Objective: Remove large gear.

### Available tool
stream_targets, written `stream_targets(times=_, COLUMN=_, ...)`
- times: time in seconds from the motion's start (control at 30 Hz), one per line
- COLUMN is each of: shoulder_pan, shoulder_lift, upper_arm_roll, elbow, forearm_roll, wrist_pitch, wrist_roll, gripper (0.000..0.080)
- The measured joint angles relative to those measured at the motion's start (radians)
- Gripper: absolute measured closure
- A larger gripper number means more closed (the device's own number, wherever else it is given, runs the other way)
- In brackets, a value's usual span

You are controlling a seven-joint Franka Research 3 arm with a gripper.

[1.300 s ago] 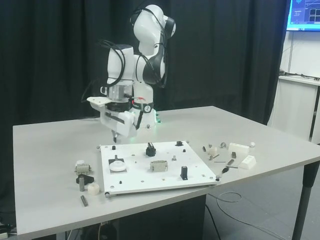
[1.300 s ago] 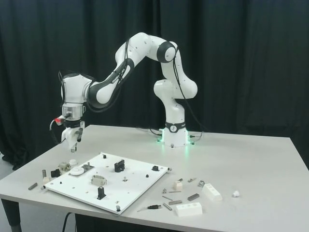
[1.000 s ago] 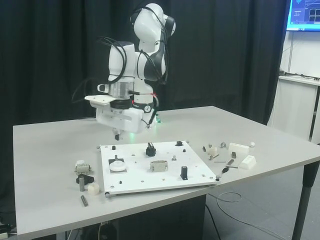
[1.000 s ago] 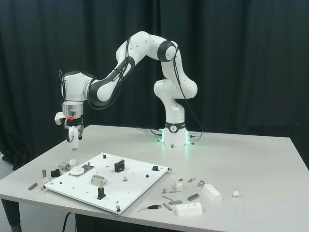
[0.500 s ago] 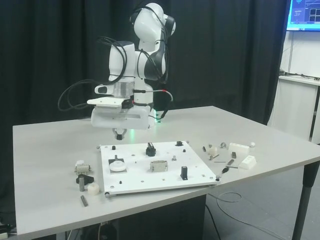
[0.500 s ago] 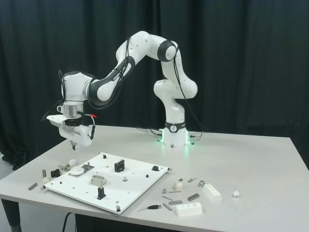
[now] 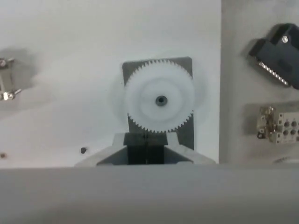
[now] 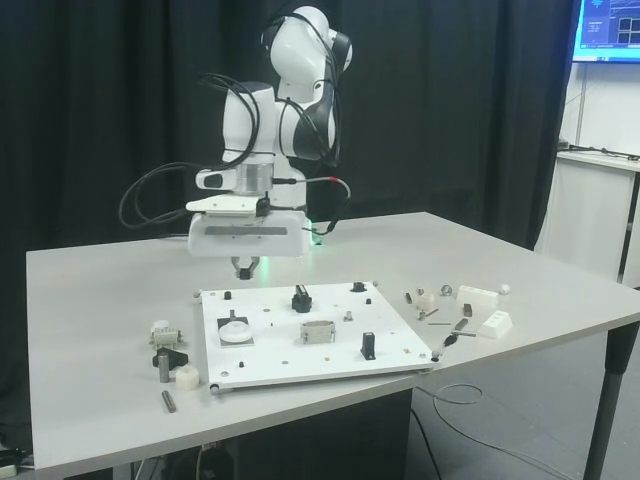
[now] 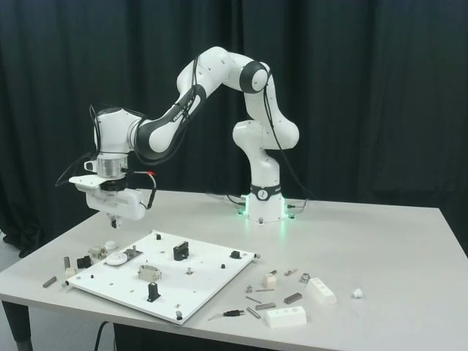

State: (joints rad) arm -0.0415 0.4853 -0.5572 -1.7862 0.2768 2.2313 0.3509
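The gripper (image 8: 243,268) hangs in the air above the near-left part of the white board (image 8: 330,350), clear of everything on it and holding nothing; in the wrist view its two fingers (image 7: 145,148) appear pressed together, with only a thin seam between them, so it looks closed and empty. The large gear (image 7: 160,100), white and toothed all round with a small dark hole at its hub, lies flat on a dark grey plate (image 7: 188,133) that is set into the board. In the wrist view the fingertips line up with the gear's rim, yet the room views show the gripper well above it, not touching. From the first room camera the gear (image 8: 235,331) sits near the board's left edge; from the second room camera it (image 9: 115,258) is at the board's left corner, below the gripper (image 9: 112,217). Off the board, on the grey table (image 8: 110,290) just beside that edge, lie a black connector (image 7: 279,52) and a pale multi-pin connector (image 7: 278,124). The white arm (image 9: 219,80) reaches out from its base, where a green light (image 9: 243,213) glows.
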Motion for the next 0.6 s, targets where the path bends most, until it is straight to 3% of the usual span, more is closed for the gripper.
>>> stream_targets(times=0.27, shoulder_pan=0.0, shoulder_lift=0.0, upper_arm_roll=0.0, elbow=0.011, forearm_roll=0.0, wrist_pitch=-0.013, wrist_roll=-0.129, gripper=0.0803)
stream_targets(times=0.6, shoulder_pan=-0.007, shoulder_lift=0.001, upper_arm_roll=0.0, elbow=0.012, forearm_roll=0.0, wrist_pitch=-0.017, wrist_roll=-0.196, gripper=0.0803)
